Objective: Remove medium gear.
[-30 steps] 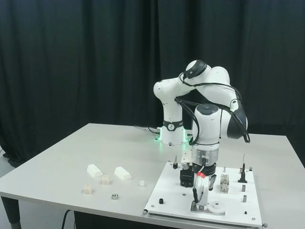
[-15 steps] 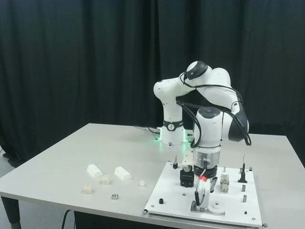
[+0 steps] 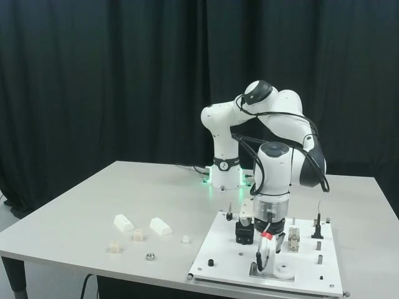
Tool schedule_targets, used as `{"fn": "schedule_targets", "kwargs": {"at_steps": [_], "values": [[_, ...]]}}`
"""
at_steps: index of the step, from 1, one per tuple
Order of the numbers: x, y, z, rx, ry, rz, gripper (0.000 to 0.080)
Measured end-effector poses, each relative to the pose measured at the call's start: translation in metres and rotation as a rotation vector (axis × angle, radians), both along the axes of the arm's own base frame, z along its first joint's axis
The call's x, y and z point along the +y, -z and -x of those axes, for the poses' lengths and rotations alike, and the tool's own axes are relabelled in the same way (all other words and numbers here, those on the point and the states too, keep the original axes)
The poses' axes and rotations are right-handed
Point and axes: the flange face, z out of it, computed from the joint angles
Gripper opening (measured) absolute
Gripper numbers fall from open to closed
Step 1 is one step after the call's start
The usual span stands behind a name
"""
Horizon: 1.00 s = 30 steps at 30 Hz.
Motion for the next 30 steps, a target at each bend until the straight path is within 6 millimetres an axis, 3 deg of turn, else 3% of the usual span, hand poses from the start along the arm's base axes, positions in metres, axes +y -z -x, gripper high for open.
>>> {"fn": "schedule_targets", "kwargs": {"at_steps": [1,6,7,12,13,30], "values": [[-0.0001,0.0004,0.0001,0.001,-0.004,0.000,0.0696],[-0.0016,0.0012,-0.0013,-0.010,-0.016,-0.002,0.0696],[-0.0020,0.0013,-0.0020,-0.016,-0.015,-0.004,0.0517],[-0.0034,0.0014,-0.0035,-0.029,-0.006,-0.014,0.0517],[-0.0037,0.0013,-0.0036,-0.030,-0.005,-0.015,0.0388],[-0.0044,0.0001,-0.0038,-0.030,0.002,-0.017,0.0389]]}}
